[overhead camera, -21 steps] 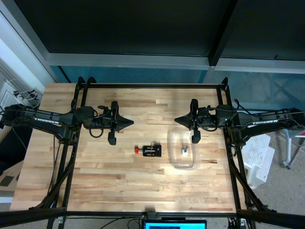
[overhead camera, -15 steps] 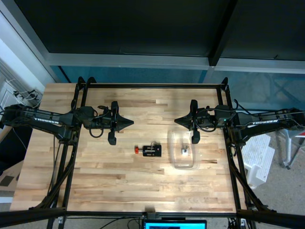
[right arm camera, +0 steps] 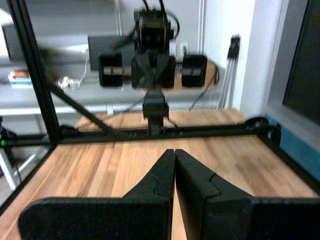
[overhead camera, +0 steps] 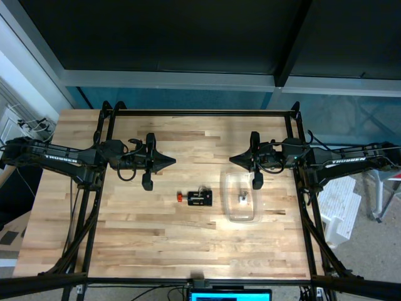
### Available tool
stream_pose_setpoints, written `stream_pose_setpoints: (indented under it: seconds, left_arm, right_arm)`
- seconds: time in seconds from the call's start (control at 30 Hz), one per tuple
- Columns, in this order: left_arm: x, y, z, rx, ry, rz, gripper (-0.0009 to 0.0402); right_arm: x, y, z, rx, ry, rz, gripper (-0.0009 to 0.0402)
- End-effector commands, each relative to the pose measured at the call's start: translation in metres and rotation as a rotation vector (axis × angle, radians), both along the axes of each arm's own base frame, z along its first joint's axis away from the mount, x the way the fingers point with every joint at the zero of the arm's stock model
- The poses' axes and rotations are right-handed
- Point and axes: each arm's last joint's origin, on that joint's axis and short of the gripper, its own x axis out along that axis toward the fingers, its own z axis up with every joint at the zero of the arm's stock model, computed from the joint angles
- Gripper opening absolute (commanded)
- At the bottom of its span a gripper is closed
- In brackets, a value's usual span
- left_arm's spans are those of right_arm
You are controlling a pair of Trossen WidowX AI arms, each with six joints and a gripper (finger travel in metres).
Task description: Pick the rca connector and install on the hub
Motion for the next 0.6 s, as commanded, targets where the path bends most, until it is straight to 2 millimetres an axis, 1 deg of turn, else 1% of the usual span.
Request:
stream_pose_setpoints:
  seconds: [0.03,0.27,0.6]
  left_arm:
    - [0.0,0.0,0.0,0.0,0.0,0.0,0.0]
    - [0.0,0.0,0.0,0.0,0.0,0.0,0.0]
    - [0.0,0.0,0.0,0.0,0.0,0.0,0.0]
  right_arm:
    - [-0.001,0.0,0.0,0.017,0.086,-0.002,0.0]
    - [-0.006,0.001,-0.006,0.048,0.3,-0.006,0.0]
    - [-0.014,0.005,-0.008,0.079,0.511,0.018,0.0]
